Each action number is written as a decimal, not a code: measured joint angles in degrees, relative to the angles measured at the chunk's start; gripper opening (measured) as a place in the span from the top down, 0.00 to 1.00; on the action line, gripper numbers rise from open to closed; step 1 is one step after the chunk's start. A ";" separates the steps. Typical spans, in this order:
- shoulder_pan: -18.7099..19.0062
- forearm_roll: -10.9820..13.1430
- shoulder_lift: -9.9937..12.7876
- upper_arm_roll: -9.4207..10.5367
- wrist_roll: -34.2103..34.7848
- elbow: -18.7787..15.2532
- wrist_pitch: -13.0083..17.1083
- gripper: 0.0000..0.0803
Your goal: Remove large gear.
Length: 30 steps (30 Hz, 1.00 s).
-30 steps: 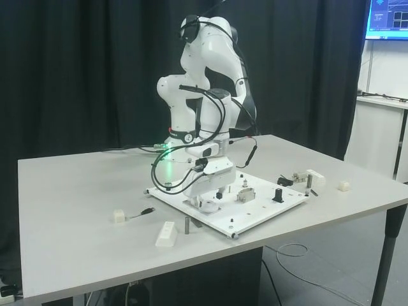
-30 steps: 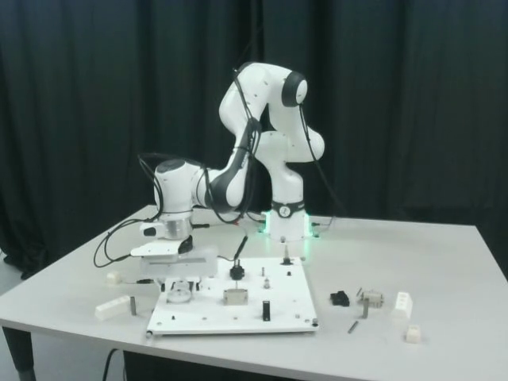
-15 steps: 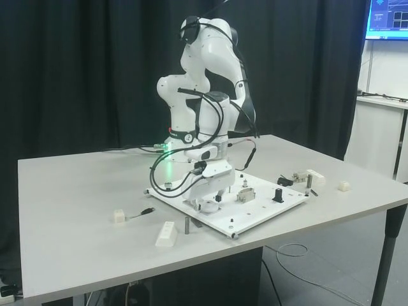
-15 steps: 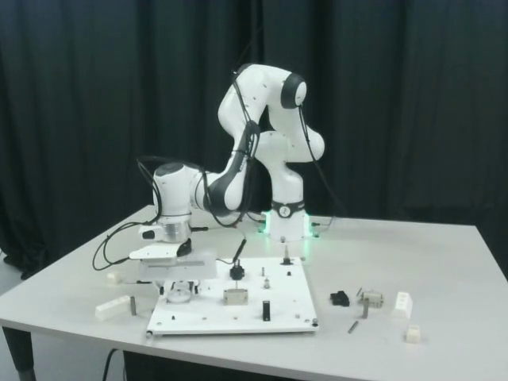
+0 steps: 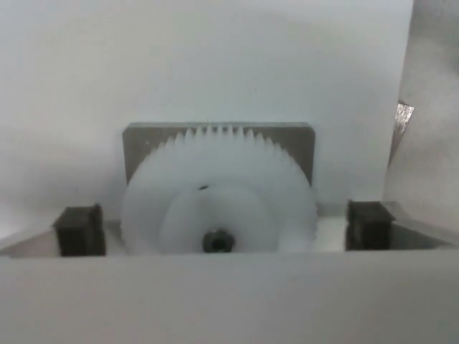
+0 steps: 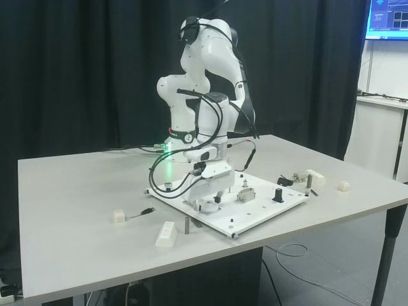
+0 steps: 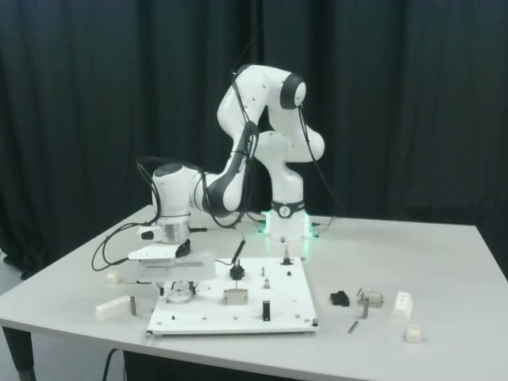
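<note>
The large gear [image 5: 219, 211] sat flat on the white assembly board [image 7: 274, 313], at its corner farthest from the arm's base, on its shaft over a grey plate [image 5: 219, 143]. The gripper [image 5: 222, 233] hung low over it, black fingertips [image 5: 80, 231] spread apart on either side of the toothed rim, seemingly lined up to close on it.
</note>
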 joint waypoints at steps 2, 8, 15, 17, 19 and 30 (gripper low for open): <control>0.00 0.41 0.03 0.00 0.00 0.00 0.18 0.00; 0.00 0.78 0.03 0.07 0.00 -0.01 0.14 0.20; 0.00 0.79 -0.01 0.07 0.00 0.00 0.02 0.26; 0.00 0.79 -0.02 0.07 0.00 0.01 -0.02 0.26; 0.00 0.79 -0.02 0.05 0.00 0.04 -0.07 0.26; 0.00 0.79 -0.14 -0.17 0.00 0.70 -1.45 0.26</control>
